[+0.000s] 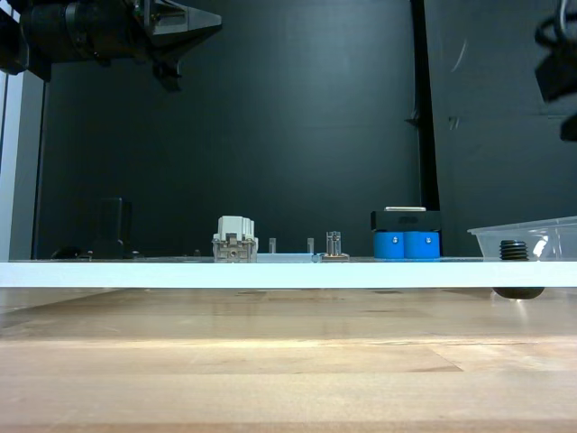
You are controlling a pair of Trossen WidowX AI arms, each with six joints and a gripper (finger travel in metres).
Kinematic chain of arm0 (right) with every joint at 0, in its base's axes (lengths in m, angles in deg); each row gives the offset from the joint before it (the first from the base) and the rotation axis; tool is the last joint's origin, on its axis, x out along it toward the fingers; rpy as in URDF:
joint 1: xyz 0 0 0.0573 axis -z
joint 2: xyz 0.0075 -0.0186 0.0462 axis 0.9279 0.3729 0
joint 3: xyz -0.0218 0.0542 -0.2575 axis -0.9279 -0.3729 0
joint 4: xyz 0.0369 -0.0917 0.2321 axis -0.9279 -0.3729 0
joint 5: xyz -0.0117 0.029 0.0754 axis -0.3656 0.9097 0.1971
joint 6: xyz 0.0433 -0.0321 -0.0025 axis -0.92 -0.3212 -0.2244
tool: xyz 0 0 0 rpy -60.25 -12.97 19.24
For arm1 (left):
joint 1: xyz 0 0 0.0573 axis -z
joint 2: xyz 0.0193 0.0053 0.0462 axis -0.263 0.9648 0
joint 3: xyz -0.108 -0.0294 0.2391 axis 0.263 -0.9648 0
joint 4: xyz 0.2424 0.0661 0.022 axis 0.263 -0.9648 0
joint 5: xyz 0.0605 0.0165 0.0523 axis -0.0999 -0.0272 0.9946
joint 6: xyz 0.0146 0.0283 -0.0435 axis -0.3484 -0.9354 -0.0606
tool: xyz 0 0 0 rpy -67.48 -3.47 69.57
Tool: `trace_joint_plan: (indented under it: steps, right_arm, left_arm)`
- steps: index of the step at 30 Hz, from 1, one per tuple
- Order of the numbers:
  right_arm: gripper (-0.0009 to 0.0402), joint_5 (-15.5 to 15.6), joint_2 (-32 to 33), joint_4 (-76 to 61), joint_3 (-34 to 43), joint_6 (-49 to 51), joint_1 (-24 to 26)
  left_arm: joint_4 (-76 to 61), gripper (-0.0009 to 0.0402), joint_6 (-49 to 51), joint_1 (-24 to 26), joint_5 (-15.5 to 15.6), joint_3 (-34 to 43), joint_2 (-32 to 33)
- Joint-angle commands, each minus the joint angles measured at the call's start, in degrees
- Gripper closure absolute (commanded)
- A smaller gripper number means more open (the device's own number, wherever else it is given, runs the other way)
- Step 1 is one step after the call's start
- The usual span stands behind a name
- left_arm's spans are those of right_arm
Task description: Remove the RJ45 connector from the taskboard and place in the container
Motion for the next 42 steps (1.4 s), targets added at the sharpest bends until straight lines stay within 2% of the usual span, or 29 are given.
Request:
trace_joint_plan:
  steps: [1,9,12,15,19,24,32,37,40,42]
  right_arm:
    - [0.0298,0.17,-1.11,0.22,-1.77,-2.01,0.15]
    - [0.0173,-0.39,-3.30,0.22,-2.23,-2.89,0.24]
    - [0.0148,-0.72,-4.37,0.28,-1.88,-2.73,0.24]
    - [0.0147,-2.54,-5.64,0.44,-0.09,-2.01,0.26]
    - [0.0165,-6.56,-6.86,0.44,3.65,1.77,0.46]
    - [0.0207,-12.15,-7.85,4.17,6.91,8.98,2.67]
    - [0.0311,-12.35,-11.54,21.64,5.99,27.10,10.51]
    - [0.0393,-12.90,-12.17,33.24,5.97,37.05,12.70]
    - [0.0386,-12.72,-12.20,38.25,5.97,41.29,14.38]
    - [0.0390,-11.28,-12.20,40.87,5.92,43.08,16.46]
  left_arm:
    - [0.00,0.0393,-0.02,-0.02,0.00,0.00,0.02]
    - [0.00,0.0393,-0.02,0.00,0.00,0.00,0.02]
    - [0.00,0.0393,-0.02,0.00,0.00,0.00,0.02]
    - [0.00,0.0393,-0.02,-0.02,0.00,0.00,0.02]
    - [0.00,0.0393,-0.02,0.00,0.00,0.00,0.02]
    - [0.00,0.0393,-0.02,0.00,0.00,0.00,0.02]
    - [0.00,0.0393,-0.02,0.00,0.00,0.00,0.02]
    - [0.00,0.0393,-0.02,-0.02,0.00,0.00,0.02]
    - [0.00,0.0393,-0.02,-0.02,0.00,0.00,0.02]
    - [0.00,0.0393,-0.02,-0.02,0.00,0.00,0.02]
